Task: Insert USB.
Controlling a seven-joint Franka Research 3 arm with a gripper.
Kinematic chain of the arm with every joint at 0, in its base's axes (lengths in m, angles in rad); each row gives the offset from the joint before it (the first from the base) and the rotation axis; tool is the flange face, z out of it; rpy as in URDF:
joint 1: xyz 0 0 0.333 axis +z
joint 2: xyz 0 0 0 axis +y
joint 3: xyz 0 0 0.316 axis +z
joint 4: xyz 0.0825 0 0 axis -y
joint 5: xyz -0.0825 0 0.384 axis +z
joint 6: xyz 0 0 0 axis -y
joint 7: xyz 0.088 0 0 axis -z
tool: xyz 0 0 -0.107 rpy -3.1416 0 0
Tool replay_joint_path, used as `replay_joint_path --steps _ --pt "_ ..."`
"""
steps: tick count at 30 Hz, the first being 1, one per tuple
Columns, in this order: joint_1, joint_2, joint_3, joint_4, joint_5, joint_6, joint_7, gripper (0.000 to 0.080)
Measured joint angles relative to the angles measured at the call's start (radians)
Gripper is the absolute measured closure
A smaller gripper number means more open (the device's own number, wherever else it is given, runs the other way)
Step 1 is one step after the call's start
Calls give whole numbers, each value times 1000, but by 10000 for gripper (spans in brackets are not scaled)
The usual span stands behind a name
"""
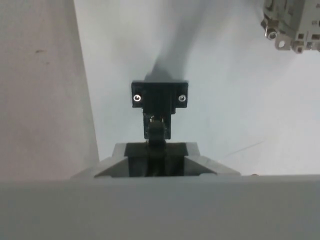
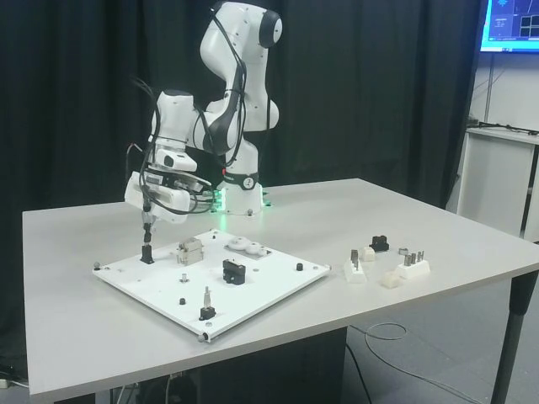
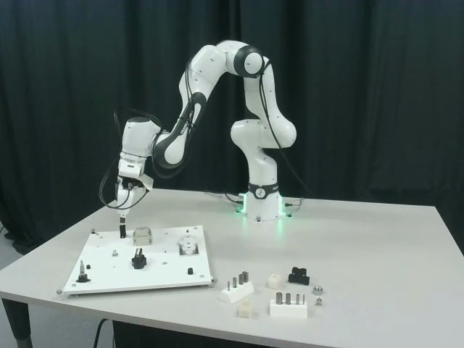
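My gripper (image 1: 156,152) is shut on a black USB plug (image 1: 157,129), which hangs straight down from the fingers. Directly under it sits the black USB socket block (image 1: 160,97) with two bright screws, fixed on the white board (image 1: 225,100). The plug's tip meets the socket's opening; how deep it sits cannot be told. From the first room view, the gripper (image 2: 147,222) holds the plug (image 2: 146,238) over the socket (image 2: 147,257) at the board's far left corner. The second room view shows the gripper (image 3: 122,206) above the socket (image 3: 122,233).
A grey connector block (image 2: 190,251) stands on the board (image 2: 269,282) close to the socket, also seen as the grey block (image 1: 292,25). Other small black parts (image 2: 232,272) and pegs (image 2: 206,307) stand on the board. White holders with pegs (image 2: 413,265) lie on the table beside it.
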Motion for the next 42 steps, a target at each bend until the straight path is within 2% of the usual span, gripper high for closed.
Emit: replay_joint_path --steps 31,42 --pt "-11 9 5 -1 2 32 -3 738" --pt "-14 16 5 0 15 48 -3 738"
